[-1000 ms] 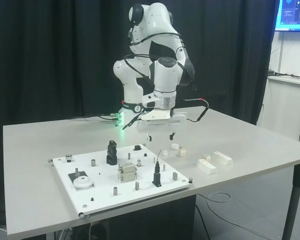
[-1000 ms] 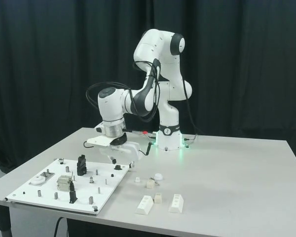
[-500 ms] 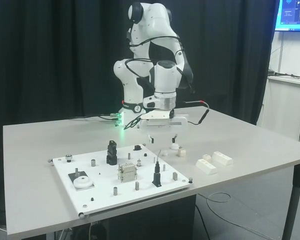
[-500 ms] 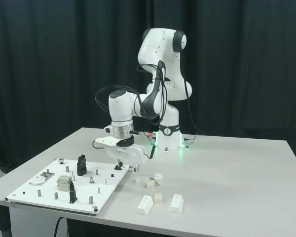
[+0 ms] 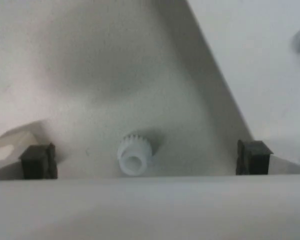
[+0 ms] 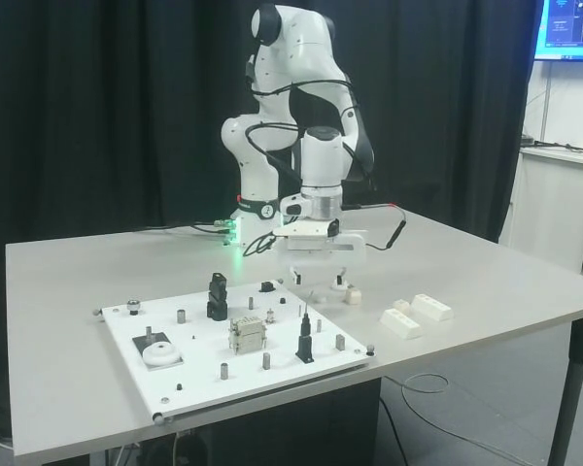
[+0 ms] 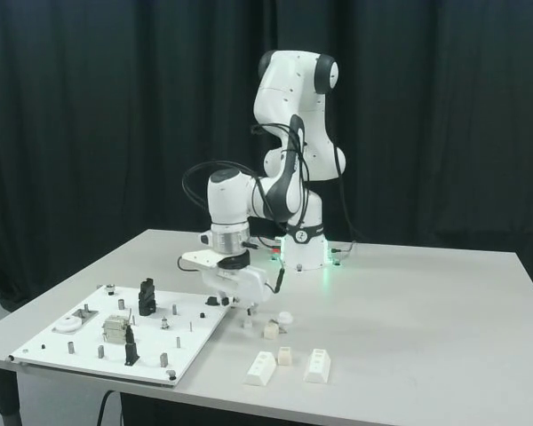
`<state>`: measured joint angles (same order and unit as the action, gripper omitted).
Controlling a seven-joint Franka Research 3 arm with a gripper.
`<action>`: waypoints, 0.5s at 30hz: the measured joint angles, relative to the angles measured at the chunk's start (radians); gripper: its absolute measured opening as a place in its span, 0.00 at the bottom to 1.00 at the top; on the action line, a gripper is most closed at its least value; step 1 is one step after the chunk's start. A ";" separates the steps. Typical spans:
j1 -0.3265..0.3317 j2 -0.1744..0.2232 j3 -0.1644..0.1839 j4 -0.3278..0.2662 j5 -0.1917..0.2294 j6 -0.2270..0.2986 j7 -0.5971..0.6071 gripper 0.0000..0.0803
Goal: Pick small gear.
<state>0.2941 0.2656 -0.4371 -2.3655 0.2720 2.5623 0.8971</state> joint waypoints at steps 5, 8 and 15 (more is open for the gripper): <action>0.012 0.001 0.000 -0.015 0.000 0.016 0.015 1.00; 0.018 0.003 0.000 -0.021 0.000 0.026 0.015 1.00; 0.028 0.011 0.000 -0.031 0.000 0.049 0.015 1.00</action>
